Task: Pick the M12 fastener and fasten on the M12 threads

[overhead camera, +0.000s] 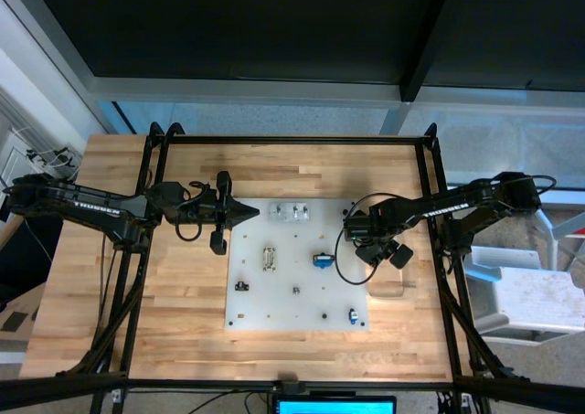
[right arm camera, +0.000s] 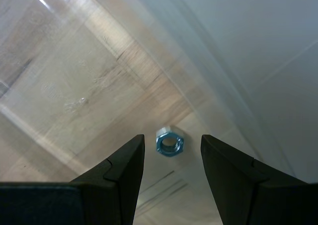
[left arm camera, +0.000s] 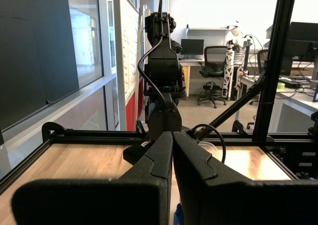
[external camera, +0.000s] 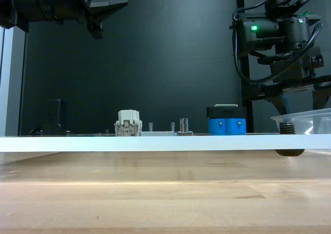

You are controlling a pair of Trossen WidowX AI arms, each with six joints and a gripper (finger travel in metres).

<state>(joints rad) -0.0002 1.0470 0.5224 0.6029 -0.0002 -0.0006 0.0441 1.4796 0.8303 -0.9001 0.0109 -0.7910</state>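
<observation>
Lying flat on the floor of the clear plastic tray [external camera: 307, 116], the small silver hexagonal nut [right arm camera: 169, 141] has its hole turned up toward the right wrist camera. The wood of the table [overhead camera: 137, 277] shows through the tray under it. The black right gripper [overhead camera: 384, 251] hangs above this tray, just beside the right edge of the white task board [overhead camera: 274, 295]. Its two black fingers [right arm camera: 124, 170] are spread wide and hold nothing.

The relation that matters is this: the nut lies between the two fingers, on the line that runs midway between them, a little ahead of the tips and below them. There is free space on both sides of it. A nut has no long axis, so I judge that the coming move needs mainly a straight descent and then a closing on two opposite sides.

The black left gripper [left arm camera: 172, 133] is high over the left part of the board, well apart from the tray. Its fingers are pressed together with nothing between them. The right arm is clearly the nearer one.

I count one nut, one tray, and one short black ribbed stud [external camera: 286, 126]. The stud shows bare ribs in the low view, so the nut is not yet on it.
</observation>
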